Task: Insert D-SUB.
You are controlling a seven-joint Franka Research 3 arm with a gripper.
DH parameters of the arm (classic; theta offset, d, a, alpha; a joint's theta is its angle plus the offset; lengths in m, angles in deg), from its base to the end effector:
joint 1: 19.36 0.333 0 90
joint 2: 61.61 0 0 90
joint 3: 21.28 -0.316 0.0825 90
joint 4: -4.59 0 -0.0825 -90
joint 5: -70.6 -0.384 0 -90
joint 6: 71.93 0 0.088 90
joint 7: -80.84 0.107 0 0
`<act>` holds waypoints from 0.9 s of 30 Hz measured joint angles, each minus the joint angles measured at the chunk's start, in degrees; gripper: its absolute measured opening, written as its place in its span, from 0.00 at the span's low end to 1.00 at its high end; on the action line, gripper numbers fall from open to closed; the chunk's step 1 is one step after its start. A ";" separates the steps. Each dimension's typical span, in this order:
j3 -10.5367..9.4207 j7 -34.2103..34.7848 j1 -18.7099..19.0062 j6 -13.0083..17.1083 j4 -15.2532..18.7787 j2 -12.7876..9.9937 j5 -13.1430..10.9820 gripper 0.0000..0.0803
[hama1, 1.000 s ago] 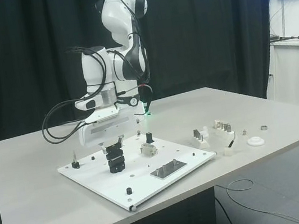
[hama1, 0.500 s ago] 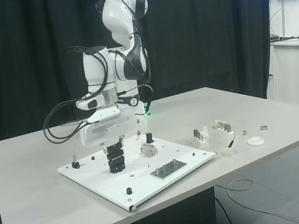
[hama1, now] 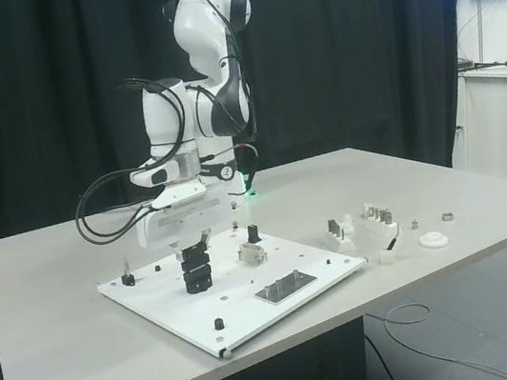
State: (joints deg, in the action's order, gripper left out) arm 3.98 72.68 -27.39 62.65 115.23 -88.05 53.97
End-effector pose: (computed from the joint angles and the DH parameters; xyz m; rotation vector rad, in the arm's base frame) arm 0.5303 -0.3274 0.2684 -2.9913 0.9267 -0.0299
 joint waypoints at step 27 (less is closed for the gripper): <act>0.00 0.45 0.08 0.25 0.00 -0.24 -0.05 0.48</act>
State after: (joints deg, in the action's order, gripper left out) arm 3.98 73.13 -27.30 62.90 115.22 -88.29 53.92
